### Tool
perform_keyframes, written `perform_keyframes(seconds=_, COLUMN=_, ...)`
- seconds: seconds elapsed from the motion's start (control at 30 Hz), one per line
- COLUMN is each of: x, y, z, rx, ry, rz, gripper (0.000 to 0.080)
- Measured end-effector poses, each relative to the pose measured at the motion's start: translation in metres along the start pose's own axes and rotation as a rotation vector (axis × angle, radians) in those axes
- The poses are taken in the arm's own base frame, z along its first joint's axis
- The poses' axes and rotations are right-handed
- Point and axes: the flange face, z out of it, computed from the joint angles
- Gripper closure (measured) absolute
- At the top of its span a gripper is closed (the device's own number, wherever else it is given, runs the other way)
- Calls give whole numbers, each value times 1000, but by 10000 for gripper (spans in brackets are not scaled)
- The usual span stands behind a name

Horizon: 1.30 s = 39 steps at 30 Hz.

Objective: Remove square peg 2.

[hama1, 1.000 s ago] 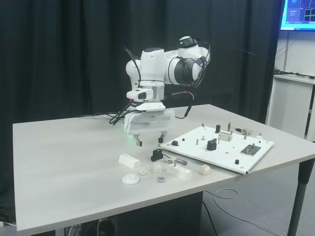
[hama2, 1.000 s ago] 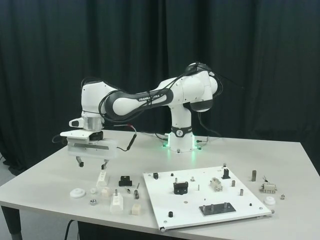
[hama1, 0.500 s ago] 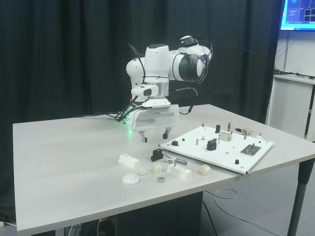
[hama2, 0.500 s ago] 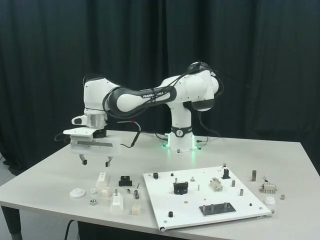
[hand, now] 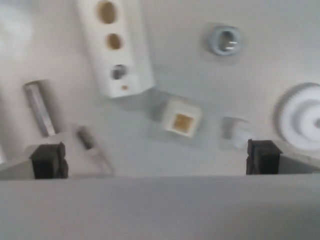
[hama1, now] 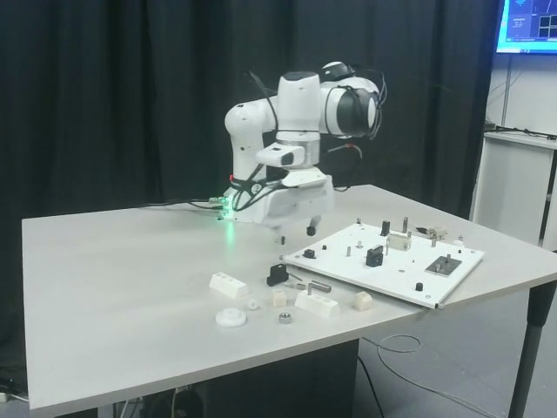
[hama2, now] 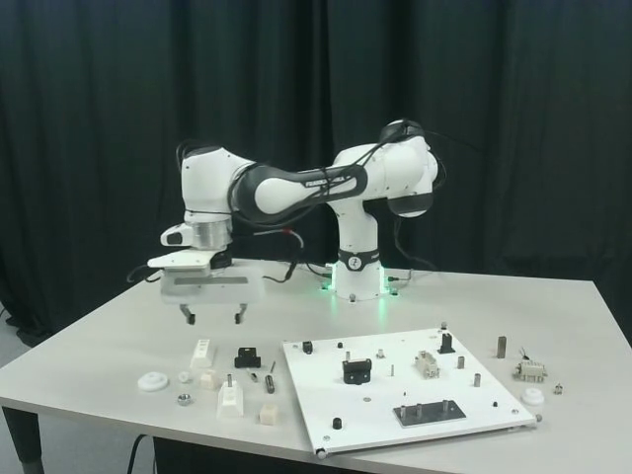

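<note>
Fingers [hama2: 211, 318] apart; arm [hama2: 296, 188] lettering perhaps "FRANKA".

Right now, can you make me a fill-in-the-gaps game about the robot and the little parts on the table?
1. The gripper hangs above the loose parts with its fingers ____.
2. The gripper holds ____.
3. The toothed wheel lying on the table is ____ in colour.
4. The light at the arm's base glows ____.

Missing words: open; nothing; white; green.
</note>
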Motion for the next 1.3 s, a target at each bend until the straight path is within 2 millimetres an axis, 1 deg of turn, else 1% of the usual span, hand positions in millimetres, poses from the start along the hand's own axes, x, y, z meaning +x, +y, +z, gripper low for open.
perform_keyframes(seconds=0.3, x=-24, y=-36, z=3, rx=5, ry=-57, rz=-72, gripper=3)
perform_keyframes(seconds=0.53, x=-50, y=-60, z=9, rx=3, ry=-80, rz=-103, gripper=3)
perform_keyframes(seconds=0.9, x=-93, y=-90, z=20, rx=-9, ry=-82, rz=-143, gripper=3)
perform_keyframes(seconds=1.3, x=-140, y=-117, z=35, rx=-31, ry=-49, rz=-157, gripper=3)
